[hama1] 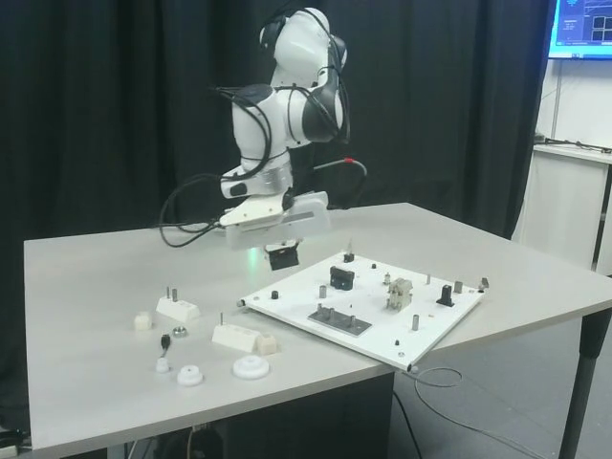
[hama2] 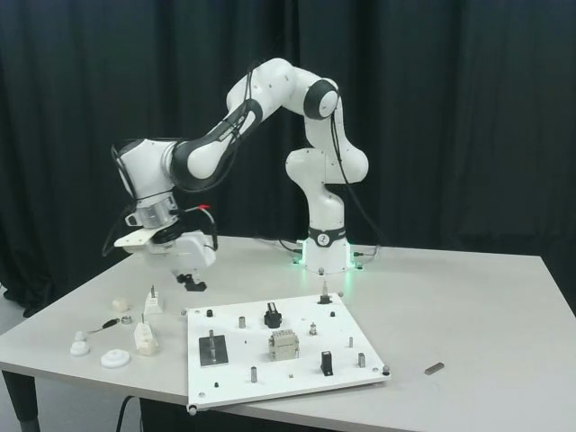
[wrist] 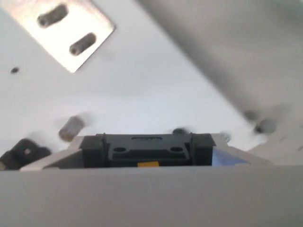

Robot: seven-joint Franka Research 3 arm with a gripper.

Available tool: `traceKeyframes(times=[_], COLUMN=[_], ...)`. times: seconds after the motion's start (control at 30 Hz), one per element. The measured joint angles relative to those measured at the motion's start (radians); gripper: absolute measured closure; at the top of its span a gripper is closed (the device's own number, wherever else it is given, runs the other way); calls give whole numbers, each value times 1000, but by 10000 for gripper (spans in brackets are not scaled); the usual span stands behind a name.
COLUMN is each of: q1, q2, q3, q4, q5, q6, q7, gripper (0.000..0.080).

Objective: Insert D-SUB.

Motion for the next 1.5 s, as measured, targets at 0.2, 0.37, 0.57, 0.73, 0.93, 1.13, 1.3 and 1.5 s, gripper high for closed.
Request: traceKeyframes(times=[0.2, 0.37, 0.57, 0.73, 0.93, 1.13, 1.3, 1.5], q1=[56, 107, 175, 234, 295, 345, 376, 400], q2=[-79, -148, -224, -279, -332, -373, -396, -414], q3=[-1, -1, 0, 0, 1, 3, 4, 5], q4=[-101, -193, -302, -387, -464, -510, -532, -560], q5=[-37, -65, -113, -159, -230, -317, -375, -416], q6=[27, 83, 180, 267, 351, 400, 428, 479], q7=[96, 198, 360, 518, 754, 941, 1045, 1164], gripper=[423, 423, 423, 423, 423, 423, 423, 423])
